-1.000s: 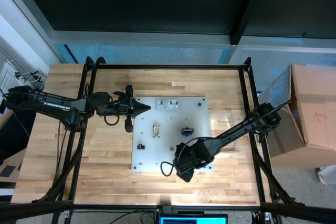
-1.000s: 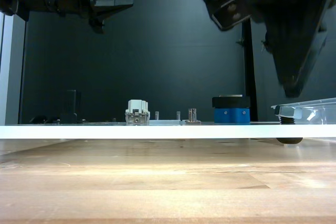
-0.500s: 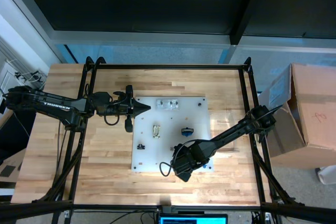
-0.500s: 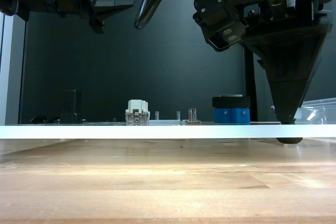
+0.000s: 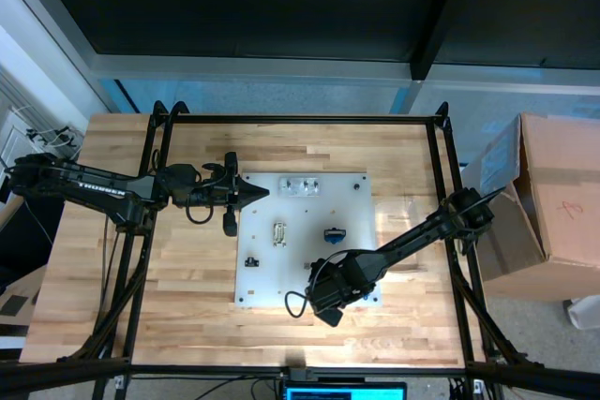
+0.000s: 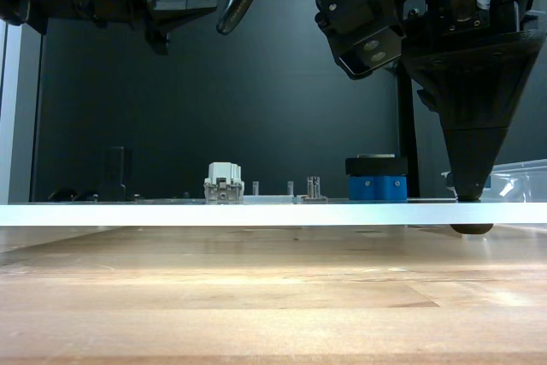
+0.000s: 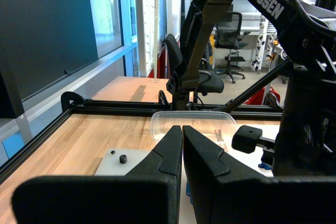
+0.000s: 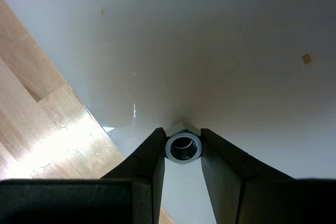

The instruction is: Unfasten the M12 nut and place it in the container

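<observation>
Right hand, down at the white board, clamps the silver nut; whether it sits on its stud is hidden. Left hand, closed and empty, hovers at the low view's upper left.

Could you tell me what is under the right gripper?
The right gripper clasps the nut at the board; the stud beneath is hidden. The left gripper hovers shut over the board's far-left edge.
</observation>
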`<state>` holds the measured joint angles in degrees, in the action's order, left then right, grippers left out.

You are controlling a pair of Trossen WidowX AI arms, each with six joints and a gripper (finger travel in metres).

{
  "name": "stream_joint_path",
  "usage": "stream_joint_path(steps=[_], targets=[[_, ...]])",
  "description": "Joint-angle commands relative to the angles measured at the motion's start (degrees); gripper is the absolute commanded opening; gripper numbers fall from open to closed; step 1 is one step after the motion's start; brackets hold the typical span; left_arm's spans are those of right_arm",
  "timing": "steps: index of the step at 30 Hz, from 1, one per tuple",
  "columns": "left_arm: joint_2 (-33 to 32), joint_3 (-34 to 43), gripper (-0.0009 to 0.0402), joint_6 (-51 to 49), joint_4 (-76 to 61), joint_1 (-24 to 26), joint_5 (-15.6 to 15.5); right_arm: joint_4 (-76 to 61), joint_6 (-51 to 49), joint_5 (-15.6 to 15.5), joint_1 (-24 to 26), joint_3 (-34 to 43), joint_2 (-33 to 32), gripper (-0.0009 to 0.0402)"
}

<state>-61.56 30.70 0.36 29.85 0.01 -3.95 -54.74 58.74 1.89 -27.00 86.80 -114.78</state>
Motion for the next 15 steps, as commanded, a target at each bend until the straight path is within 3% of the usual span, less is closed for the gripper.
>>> stream_joint_path(steps=[1, 15], targets=[[-0.02, 0.0, 0.0, 0.0, 0.0, 0.0, 0.0, -0.33, -1.25, 0.02, 0.09, 0.02, 1.51, 0.0012], [-0.02, 0.0, 0.0, 0.0, 0.0, 0.0, 0.0, -8.55, -11.91, 0.2, 0.92, -2.27, 13.27, 0.0012]])
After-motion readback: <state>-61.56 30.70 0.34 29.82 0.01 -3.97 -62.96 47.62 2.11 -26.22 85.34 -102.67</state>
